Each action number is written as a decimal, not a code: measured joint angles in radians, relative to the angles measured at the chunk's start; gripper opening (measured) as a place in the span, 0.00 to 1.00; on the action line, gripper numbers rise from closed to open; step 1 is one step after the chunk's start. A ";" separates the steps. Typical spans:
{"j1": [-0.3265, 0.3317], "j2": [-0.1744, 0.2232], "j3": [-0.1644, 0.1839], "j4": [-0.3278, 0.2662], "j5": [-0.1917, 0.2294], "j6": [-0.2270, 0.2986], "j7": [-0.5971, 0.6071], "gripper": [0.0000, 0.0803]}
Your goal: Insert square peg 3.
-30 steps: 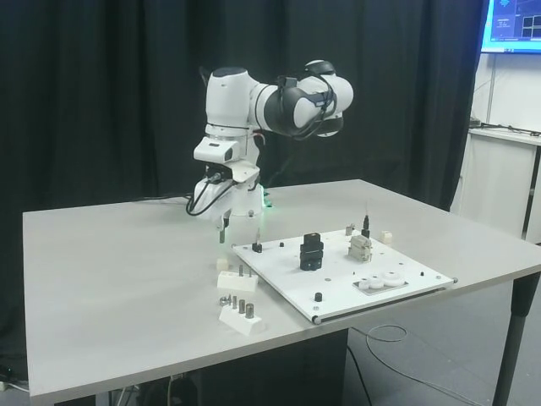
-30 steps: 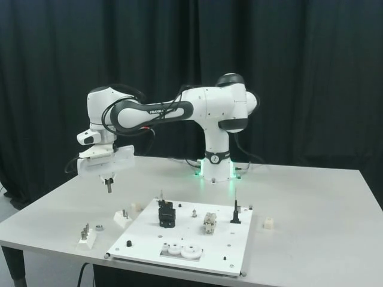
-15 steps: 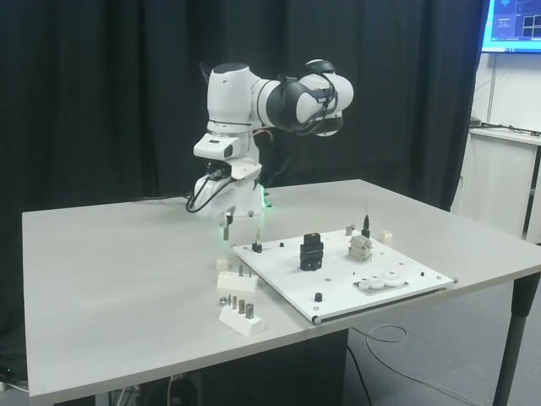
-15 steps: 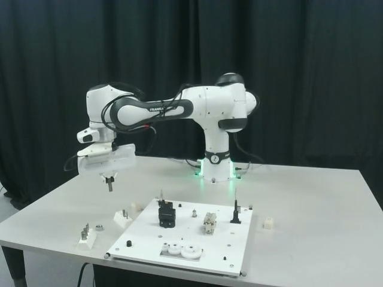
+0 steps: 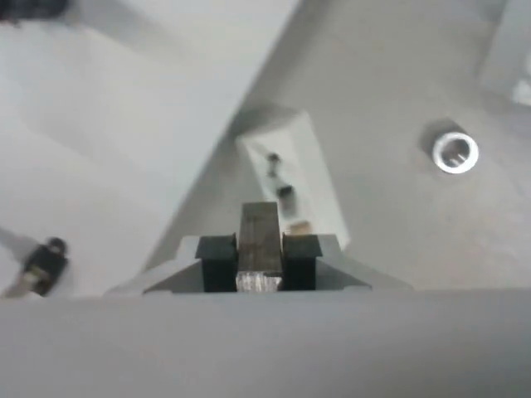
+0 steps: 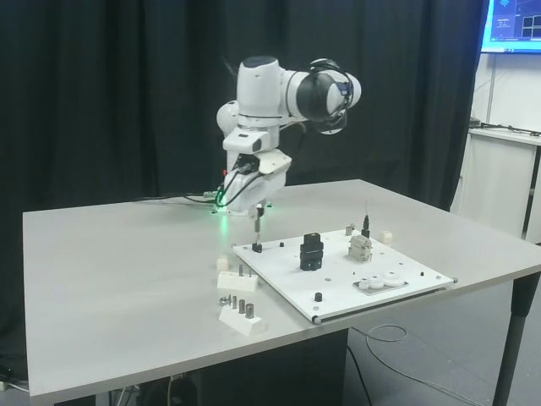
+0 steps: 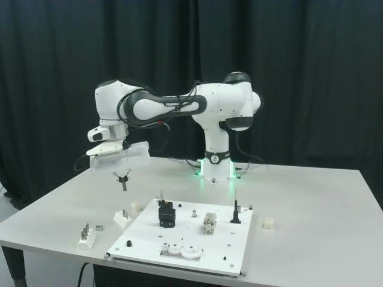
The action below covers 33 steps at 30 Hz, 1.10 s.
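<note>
On the grey table [image 6: 118, 254] the white board [image 6: 397, 292] lies right of centre. Above its upper-left corner, the gripper [image 6: 256, 211] has its jaws clamped on the square peg [image 5: 258, 240]; keep it vertical, squaring edges before descending.

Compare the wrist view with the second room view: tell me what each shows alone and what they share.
Wrist view only: the gripper jaws clamped on the square peg, seen close.

Second room view only: the whole white arm, the white board with its black fixture and the grey table.

Both: the small white peg holder and the metal ring.
</note>
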 joint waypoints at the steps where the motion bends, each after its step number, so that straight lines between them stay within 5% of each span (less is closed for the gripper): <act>1: 0.009 0.000 -0.003 0.000 -0.005 -0.006 0.009 0.14; 15: 0.141 -0.003 -0.033 -0.024 -0.060 -0.049 0.179 0.14; 33: 0.332 -0.015 -0.061 -0.076 -0.080 -0.046 0.455 0.14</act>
